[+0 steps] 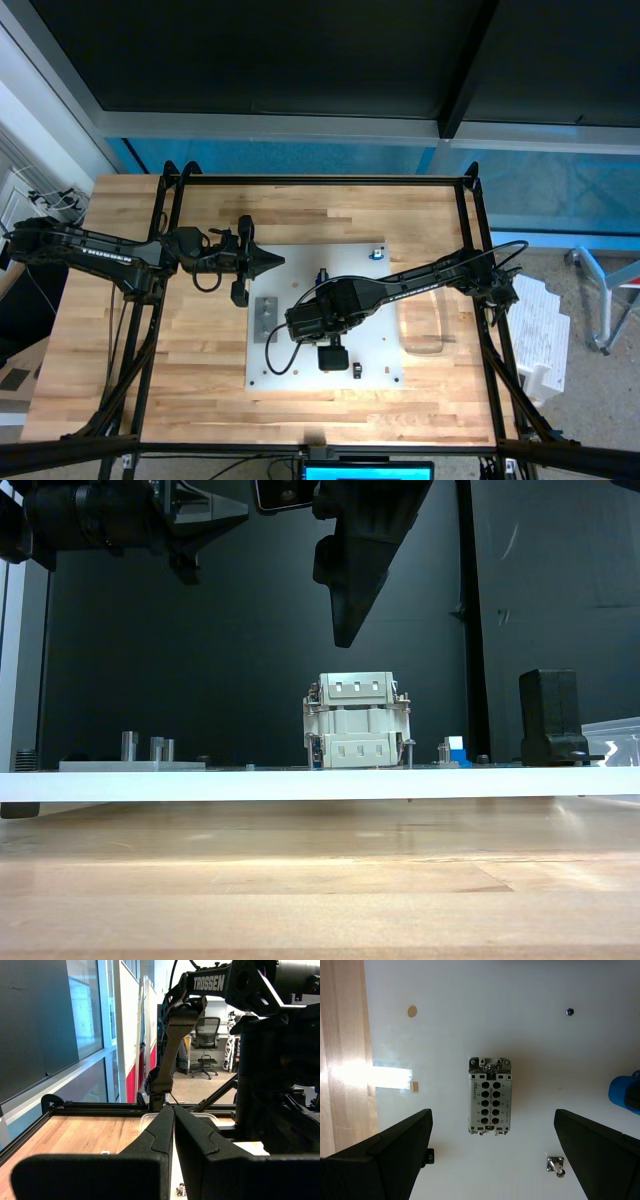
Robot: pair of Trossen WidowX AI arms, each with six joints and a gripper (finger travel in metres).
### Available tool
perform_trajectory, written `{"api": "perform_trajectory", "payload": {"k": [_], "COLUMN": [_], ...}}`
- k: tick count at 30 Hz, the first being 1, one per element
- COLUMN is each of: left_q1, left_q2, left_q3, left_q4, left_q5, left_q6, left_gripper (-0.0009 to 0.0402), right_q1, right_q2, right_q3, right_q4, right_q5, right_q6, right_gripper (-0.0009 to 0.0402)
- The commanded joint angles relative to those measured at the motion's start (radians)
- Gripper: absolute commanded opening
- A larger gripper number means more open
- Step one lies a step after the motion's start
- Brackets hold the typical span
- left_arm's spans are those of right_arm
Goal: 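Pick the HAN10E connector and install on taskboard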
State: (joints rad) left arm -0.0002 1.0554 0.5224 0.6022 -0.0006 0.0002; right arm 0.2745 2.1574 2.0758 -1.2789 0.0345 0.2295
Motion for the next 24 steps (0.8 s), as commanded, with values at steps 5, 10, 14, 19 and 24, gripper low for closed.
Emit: {"api": "perform_trajectory", "payload": {"k": [5, 10, 14, 19, 24], "left_q1": [0.0, 0.0, 0.0, 0.0, 0.0], "left_q2": [0.0, 0.0, 0.0, 0.0, 0.0], "left_q3": [0.0, 0.0, 0.0, 0.0, 0.0], "left_q4": [0.0, 0.0, 0.0, 0.0, 0.0], "left_q5": [0.0, 0.0, 0.0, 0.0, 0.0], "left_q6": [0.0, 0.0, 0.0, 0.0, 0.0], "left_gripper": [0.0001, 0.0001, 0.0001, 0.0001, 0.0001], "right_q1": [0.0, -0.001, -0.005, -0.017, -0.041], "right_q2": [0.0, -0.014, -0.091, -0.223, -0.368], "right_q3": [0.001, -0.012, -0.08, -0.204, -0.356], "right_q4": [0.0, -0.024, -0.017, 0.024, 0.129], "right_q5": [0.0, 0.003, 0.049, 0.056, 0.056], "right_q6": [0.0, -0.004, -0.007, -0.009, -0.02], "right_gripper": [0.0342, 0.0342, 0.0342, 0.0338, 0.0315]}}
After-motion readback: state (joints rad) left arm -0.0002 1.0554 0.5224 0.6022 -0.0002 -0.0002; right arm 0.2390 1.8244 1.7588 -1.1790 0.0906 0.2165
